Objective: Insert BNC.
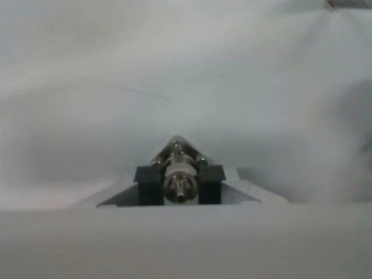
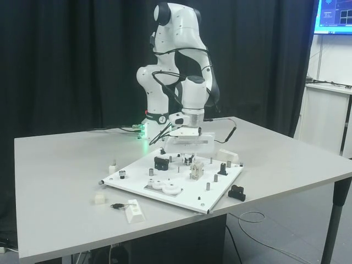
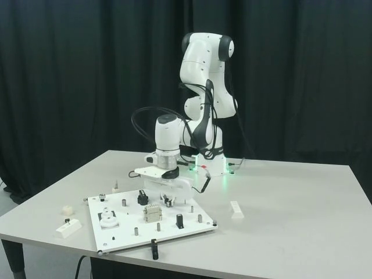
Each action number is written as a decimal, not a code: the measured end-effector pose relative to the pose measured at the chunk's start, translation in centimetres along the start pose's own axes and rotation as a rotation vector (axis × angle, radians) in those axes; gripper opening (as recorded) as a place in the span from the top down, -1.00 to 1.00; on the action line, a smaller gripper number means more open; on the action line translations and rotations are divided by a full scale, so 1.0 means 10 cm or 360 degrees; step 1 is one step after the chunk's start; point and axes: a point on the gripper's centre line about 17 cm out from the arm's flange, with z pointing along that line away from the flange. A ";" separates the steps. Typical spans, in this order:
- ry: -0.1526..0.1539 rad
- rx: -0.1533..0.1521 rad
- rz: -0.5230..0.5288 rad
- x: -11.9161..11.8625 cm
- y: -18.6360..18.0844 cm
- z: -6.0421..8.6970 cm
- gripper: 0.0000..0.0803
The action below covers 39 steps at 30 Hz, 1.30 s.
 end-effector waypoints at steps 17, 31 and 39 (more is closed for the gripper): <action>-0.0023 -0.0045 0.0361 0.00 -0.01 0.00 0.69; -0.0011 -0.0045 0.0709 0.01 -0.01 0.00 0.69; -0.0006 -0.0043 0.0913 0.02 -0.02 0.00 0.69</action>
